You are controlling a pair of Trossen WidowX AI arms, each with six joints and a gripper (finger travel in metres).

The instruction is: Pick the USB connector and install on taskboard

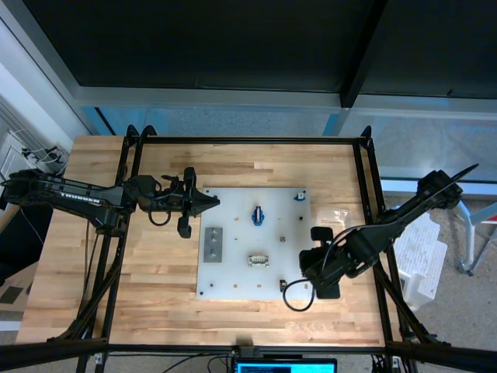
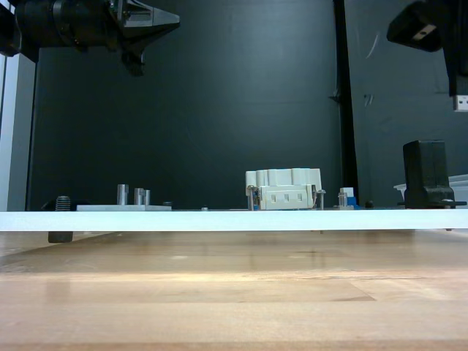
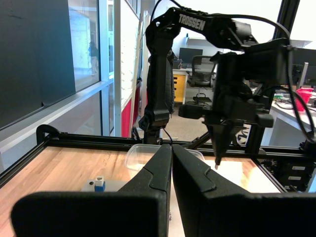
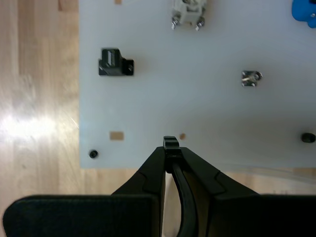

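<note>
USB connector [image 4: 170,142], a tiny black plug, sits pinched at the very tips of the right gripper [image 1: 306,266], whose fingers [image 4: 153,170] are drawn in narrow around it. A black cable [image 4: 185,197] runs back between the fingers and loops onto the wooden table [image 1: 93,256] beside the board's near right corner. In the right wrist view the plug is over the white taskboard [image 1: 233,233], just inside its right edge. It is well apart from the black socket [image 4: 114,62] and from the beige multi-pin connector [image 4: 187,15]. Whether the plug touches the plate cannot be told. The left gripper [image 1: 216,203] hangs above the board's far left edge, its fingers [image 3: 158,168] pressed together with only a thin slit between them and nothing held.
</note>
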